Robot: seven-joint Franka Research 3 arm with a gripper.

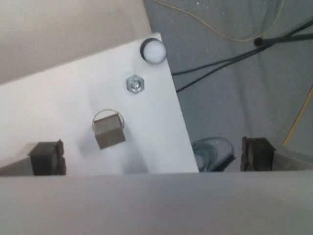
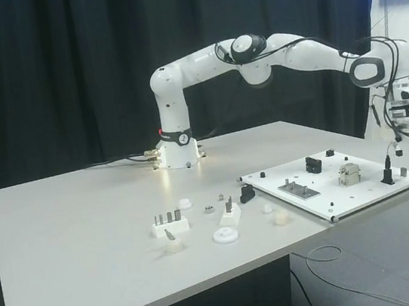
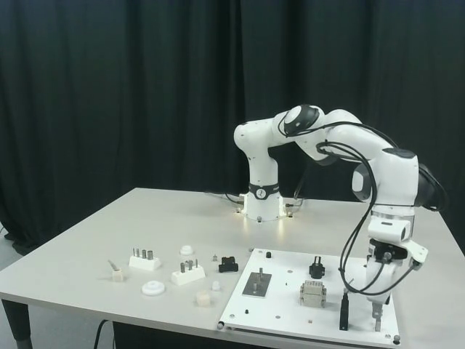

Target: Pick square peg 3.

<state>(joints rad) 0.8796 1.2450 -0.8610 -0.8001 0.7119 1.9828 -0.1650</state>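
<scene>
Square peg 3 (image 1: pixel 108 131) stands upright on the white board (image 1: pixel 58 107), centre-left in the wrist view, between the released claw (image 1: pixel 151 156) fingers but nearer one finger (image 1: pixel 47 156).

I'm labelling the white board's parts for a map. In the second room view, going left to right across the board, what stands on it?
Grey upright pin on its flat plate → grey metal block → black upright peg → gripper hanging above the square peg near the white board's right end.
</scene>
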